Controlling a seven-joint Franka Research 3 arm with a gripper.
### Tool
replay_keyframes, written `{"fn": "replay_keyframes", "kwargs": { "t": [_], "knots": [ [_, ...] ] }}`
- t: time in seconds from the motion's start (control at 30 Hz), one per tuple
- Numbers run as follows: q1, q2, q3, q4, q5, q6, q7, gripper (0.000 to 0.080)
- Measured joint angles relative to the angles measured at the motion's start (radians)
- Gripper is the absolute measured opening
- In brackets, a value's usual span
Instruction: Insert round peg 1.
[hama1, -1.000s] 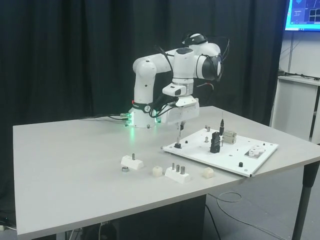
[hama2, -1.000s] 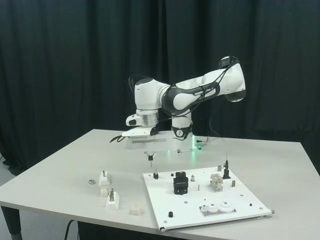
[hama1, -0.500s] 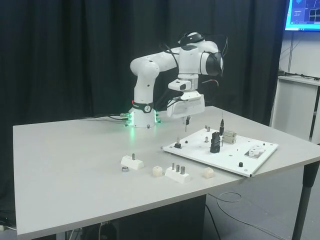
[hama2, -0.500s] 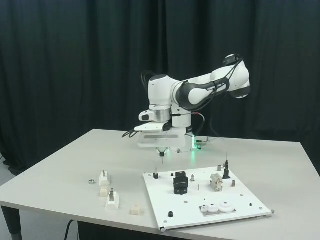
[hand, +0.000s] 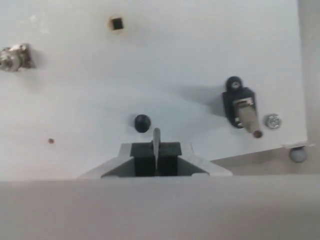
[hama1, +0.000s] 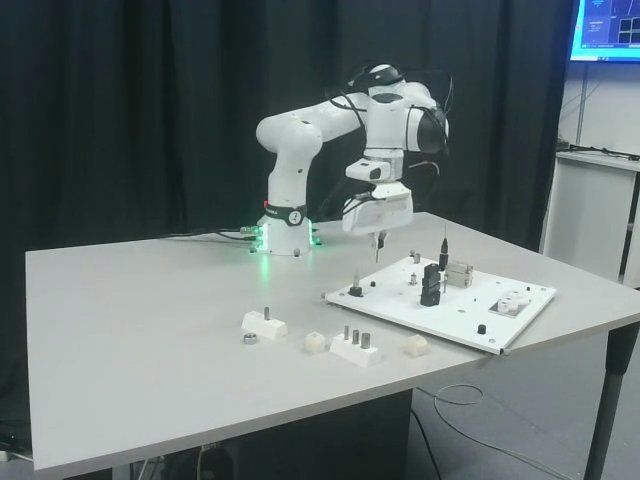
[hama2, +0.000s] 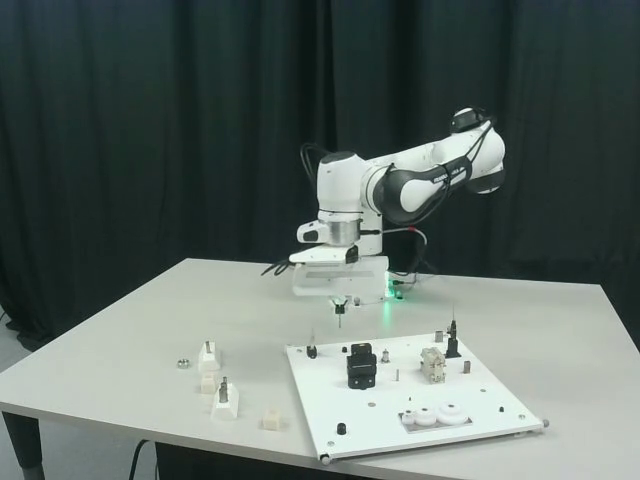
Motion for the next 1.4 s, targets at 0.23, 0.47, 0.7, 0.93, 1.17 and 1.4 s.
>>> {"fn": "replay_keyframes", "kwargs": {
  "t": [0.23,0.47,0.7,0.93,1.17,1.4],
  "knots": [
    [0.028,0.000,0.021,-0.009,0.000,0.001,0.044,0.0016],
    [0.052,-0.001,0.052,-0.013,0.001,0.001,0.062,0.0016],
    [0.084,-0.010,0.078,-0.025,0.007,0.001,0.101,0.0016],
    [0.125,-0.014,0.093,-0.049,0.030,0.002,0.141,0.0016],
    [0.156,-0.014,0.104,-0.062,0.041,0.010,0.187,0.0016],
    [0.179,-0.014,0.115,-0.064,0.045,0.017,0.210,0.0016]
  ]
}}
